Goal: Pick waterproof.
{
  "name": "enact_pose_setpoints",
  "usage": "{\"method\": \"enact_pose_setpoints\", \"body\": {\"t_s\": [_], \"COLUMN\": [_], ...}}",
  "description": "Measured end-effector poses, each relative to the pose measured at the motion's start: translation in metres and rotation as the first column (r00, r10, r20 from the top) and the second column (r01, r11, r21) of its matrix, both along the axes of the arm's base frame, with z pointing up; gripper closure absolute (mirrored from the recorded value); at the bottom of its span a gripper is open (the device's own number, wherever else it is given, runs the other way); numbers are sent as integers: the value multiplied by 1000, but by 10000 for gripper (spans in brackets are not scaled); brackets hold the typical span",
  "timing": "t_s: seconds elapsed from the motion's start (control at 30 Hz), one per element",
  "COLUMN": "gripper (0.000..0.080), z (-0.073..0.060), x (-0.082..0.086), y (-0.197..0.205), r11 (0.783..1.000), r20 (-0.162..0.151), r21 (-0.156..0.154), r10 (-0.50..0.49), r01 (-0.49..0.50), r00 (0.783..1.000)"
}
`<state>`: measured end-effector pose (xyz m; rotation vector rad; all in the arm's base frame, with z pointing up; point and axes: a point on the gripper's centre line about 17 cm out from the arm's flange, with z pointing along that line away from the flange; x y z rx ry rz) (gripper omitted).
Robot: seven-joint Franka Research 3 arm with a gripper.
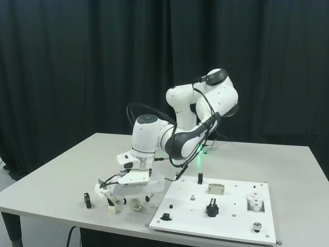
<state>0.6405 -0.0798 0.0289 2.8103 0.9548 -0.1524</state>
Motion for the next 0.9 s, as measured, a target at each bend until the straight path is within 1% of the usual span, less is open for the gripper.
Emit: {"method": "enact_pose_setpoints", "body": {"t_s": [0.3,0.63,0.83,0.87,0.9], "gripper": [3,3,3,128,128], "z": [-6,-11,-12,-12,-12], "x": [-1,-2,-2,-2,-2], "y": [-3,-2,-2,-2,-2], "r11": [1000,1000,1000,1000,1000], "r20": [-2,0,3,3,3], "r21": [-7,4,7,7,7], "r10": [-2,-17,-27,-28,-29], "r01": [2,17,27,28,29], "r00": [1000,1000,1000,1000,1000]}}
